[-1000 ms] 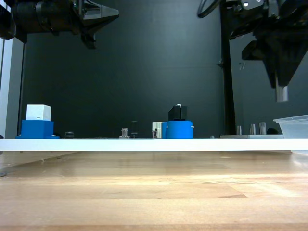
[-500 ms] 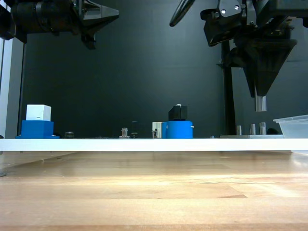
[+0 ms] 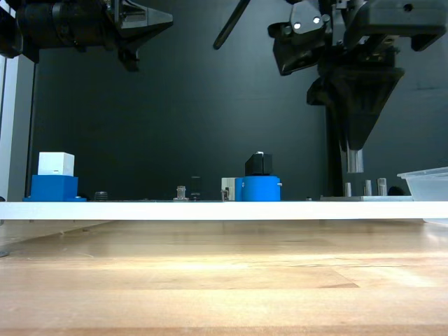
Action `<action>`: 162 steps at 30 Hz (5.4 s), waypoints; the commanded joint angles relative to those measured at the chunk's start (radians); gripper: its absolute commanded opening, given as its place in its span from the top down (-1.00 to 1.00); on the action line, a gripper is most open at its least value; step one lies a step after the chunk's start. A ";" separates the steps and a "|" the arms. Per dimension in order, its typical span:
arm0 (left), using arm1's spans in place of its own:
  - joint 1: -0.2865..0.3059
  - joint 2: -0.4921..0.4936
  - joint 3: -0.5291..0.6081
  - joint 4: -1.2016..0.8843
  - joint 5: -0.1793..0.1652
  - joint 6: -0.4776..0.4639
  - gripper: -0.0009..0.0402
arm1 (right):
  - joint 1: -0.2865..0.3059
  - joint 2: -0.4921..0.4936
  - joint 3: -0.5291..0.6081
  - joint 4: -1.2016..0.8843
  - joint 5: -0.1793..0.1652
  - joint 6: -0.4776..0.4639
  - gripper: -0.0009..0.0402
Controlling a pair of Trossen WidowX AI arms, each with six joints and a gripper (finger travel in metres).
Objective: Pick the 16mm cylinder and place it in the taskboard
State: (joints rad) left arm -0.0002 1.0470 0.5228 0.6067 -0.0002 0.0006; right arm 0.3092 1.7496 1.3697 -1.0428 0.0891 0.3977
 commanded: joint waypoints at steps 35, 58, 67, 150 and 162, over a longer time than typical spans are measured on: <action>0.000 0.000 0.000 0.000 0.000 0.000 0.96 | -0.011 0.081 0.014 0.096 -0.030 -0.024 0.90; 0.000 0.000 0.000 0.000 0.000 0.000 0.96 | -0.012 0.091 0.005 0.126 -0.029 -0.040 0.90; 0.000 0.000 0.000 0.000 0.000 0.000 0.96 | -0.013 0.091 -0.002 0.125 -0.029 -0.040 0.90; 0.000 0.000 0.000 0.000 0.000 0.000 0.96 | -0.011 -0.001 -0.019 0.085 -0.029 -0.100 0.10; 0.000 0.000 0.000 0.000 0.000 0.000 0.96 | -0.010 -0.080 -0.019 0.040 -0.029 -0.100 0.10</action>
State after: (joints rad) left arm -0.0002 1.0466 0.5228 0.6067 -0.0002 0.0006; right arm 0.2993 1.6760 1.3502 -1.0000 0.0597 0.2966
